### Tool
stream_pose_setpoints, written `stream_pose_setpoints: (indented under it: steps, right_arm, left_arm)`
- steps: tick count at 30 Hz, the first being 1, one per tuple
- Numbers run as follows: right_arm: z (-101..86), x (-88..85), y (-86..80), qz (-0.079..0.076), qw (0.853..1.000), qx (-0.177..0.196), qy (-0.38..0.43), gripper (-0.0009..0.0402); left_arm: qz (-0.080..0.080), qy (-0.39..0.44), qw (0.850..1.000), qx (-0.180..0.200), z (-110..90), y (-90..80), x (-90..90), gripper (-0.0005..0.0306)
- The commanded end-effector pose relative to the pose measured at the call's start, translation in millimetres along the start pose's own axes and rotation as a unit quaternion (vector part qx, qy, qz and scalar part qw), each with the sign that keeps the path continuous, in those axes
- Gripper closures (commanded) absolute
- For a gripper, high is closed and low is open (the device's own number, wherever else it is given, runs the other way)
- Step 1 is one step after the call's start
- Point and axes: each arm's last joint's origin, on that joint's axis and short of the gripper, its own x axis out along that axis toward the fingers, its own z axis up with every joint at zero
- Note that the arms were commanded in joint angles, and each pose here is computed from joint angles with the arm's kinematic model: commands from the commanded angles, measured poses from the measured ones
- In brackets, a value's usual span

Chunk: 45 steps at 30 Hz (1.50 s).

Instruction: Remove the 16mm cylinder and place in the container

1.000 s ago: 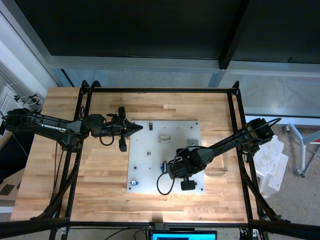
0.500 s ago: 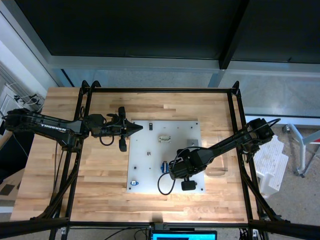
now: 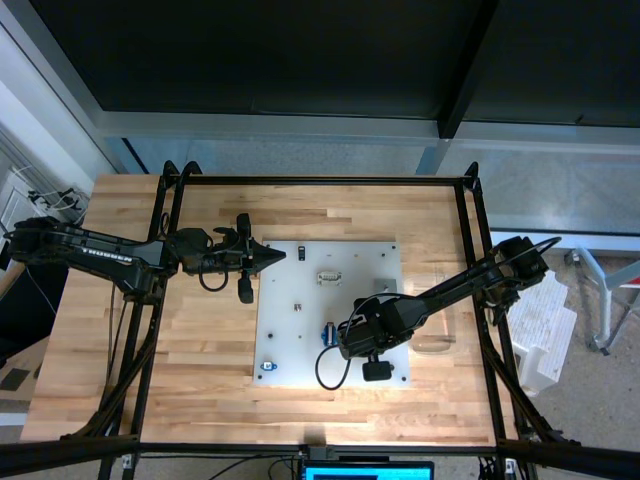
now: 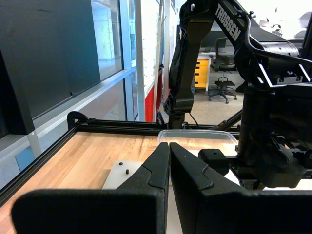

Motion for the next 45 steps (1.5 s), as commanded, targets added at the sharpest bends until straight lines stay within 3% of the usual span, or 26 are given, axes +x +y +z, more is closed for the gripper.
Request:
stream_pose_setpoints:
  steps: [1, 14, 16, 20, 29, 33, 45]
  right_arm:
    - [0.1, -0.6, 0.0, 0.000, 1.000, 0.008, 0.000, 0.0393]
    - [0.9, -27.2, -2.8, -0.003, 0.999, 0.037, 0.001, 0.0393]
    - [1.6, -27.1, -5.2, -0.005, 0.999, 0.041, 0.000, 0.0393]
    - [2.9, -26.9, -9.9, -0.028, 0.998, 0.050, -0.007, 0.0382]
    - [4.8, -19.1, -10.3, -0.030, 0.998, 0.058, -0.004, 0.0252]
    - [6.4, -10.0, -10.3, -0.033, 0.998, 0.059, 0.003, 0.0215]
    - [5.9, 0.4, -11.4, -0.033, 0.998, 0.057, 0.005, 0.0228]
  left_arm:
    - [0.000, 0.000, 1.000, 0.000, 0, 0.1, 0.0, 0.0300]
    - [0.000, 0.000, 1.000, 0.000, 0, 0.1, 0.0, 0.0300]
    - [0.000, 0.000, 1.000, 0.000, 0, 0.0, 0.0, 0.0300]
    - [0.000, 0.000, 1.000, 0.000, 0, 0.0, 0.0, 0.0300]
    - [0.000, 0.000, 1.000, 0.000, 0, 0.1, 0.0, 0.0300]
    - [0.000, 0.000, 1.000, 0.000, 0, 0.0, 0.0, 0.0300]
    - [0.000, 0.000, 1.000, 0.000, 0, 0.0, 0.0, 0.0300]
